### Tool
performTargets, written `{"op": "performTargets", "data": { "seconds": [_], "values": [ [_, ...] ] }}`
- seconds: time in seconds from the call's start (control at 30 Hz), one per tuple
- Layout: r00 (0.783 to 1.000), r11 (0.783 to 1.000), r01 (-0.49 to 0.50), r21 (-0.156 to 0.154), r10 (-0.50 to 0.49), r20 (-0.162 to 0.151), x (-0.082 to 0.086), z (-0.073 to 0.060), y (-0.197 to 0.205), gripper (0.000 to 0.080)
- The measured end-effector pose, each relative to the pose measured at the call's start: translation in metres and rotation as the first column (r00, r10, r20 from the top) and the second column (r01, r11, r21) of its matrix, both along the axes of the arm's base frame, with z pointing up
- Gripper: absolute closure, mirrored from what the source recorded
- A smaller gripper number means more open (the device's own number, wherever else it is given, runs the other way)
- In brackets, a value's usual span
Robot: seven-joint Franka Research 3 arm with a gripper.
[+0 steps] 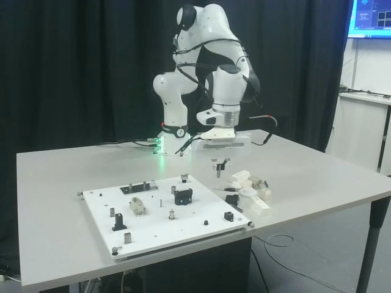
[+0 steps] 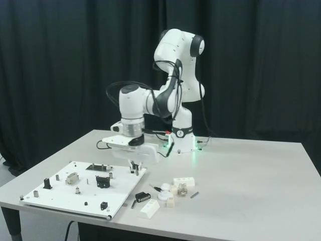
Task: Place round peg 3.
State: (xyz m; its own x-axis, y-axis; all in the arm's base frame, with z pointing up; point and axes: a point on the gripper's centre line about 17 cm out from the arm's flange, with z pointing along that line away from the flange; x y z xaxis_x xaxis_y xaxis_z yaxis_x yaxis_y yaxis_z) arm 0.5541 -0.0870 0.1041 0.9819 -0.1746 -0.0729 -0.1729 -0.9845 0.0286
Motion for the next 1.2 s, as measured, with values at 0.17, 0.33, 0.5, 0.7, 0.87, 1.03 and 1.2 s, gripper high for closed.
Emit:
{"op": "performTargets", "data": {
  "seconds": [0.17, 0.33, 0.5, 0.7, 0.87, 1.03, 1.2],
  "values": [
    [1.0, 0.999, -0.01, -0.032, 0.01, 0.011, 0.002, -0.004, 0.013, 0.0699],
    [1.0, 0.999, -0.009, -0.052, 0.009, 0.013, 0.001, -0.009, 0.023, 0.0699],
    [1.0, 0.998, -0.004, -0.06, 0.004, 0.009, -0.001, -0.012, 0.031, 0.0699],
    [1.0, 0.998, -0.001, -0.063, 0.002, 0.008, -0.005, -0.018, 0.039, 0.0699],
    [1.0, 0.998, -0.002, -0.067, 0.002, 0.002, -0.008, -0.02, 0.044, 0.0699],
    [1.0, 0.997, -0.001, -0.071, 0.001, 0.0, -0.011, -0.021, 0.048, 0.0699],
    [1.0, 0.997, -0.007, -0.077, 0.008, 0.003, -0.011, -0.022, 0.051, 0.0139]
  ]
}}
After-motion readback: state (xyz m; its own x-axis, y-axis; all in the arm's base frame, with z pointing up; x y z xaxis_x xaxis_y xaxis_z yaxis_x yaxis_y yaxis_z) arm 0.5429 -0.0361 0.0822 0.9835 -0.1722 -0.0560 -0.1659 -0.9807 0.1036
